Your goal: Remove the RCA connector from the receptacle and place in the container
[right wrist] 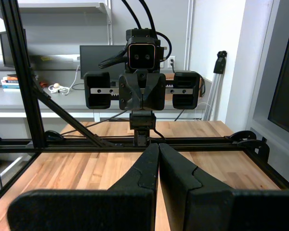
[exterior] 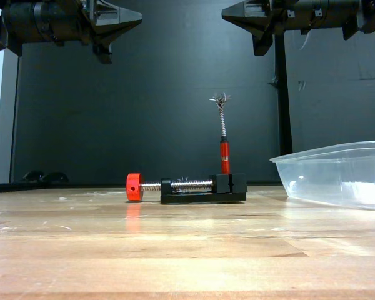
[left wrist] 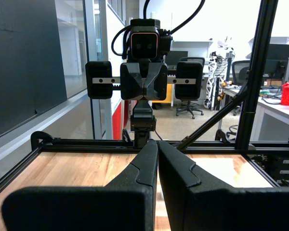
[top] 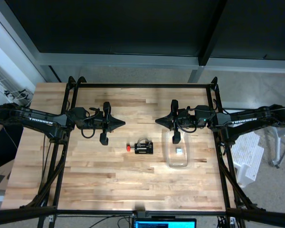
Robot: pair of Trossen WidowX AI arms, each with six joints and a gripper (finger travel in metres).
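**Both grippers up in the air, RCA connector still plugged in**

So here's where I'm at. My left gripper (left wrist: 157, 143) is closed, fingers pressed flat together with nothing between them. My right gripper (right wrist: 158, 145) is the same, pinched tight and empty. The wrist views are what settle that: each looks along its own closed fingers, across the bench (top: 85, 180), straight at the other gripper facing it. Neither one catches the task stuff, though.

The high view gives you the layout. Both grippers point inward at each other over the far half of the bench, with a gap between the tips. The receptacle (top: 143, 148) lies nearer the front edge, roughly below that gap, with its red knob (top: 128, 147) pointing to my left. The container (top: 171, 159) sits near the receptacle's other end, not touching it, and my right gripper overlaps its far end in that view. A small pale grey square piece (top: 179, 151) lies inside it.

The RCA connector (exterior: 225, 156) only really reads in the low view. Its red body stands upright in the end of the receptacle away from the knob, and a silvery coiled wire (exterior: 222, 122) rises off it to a frayed top. From above it's just a silvery arc on the block. The low view also shows both grippers hanging well above everything on the bench.
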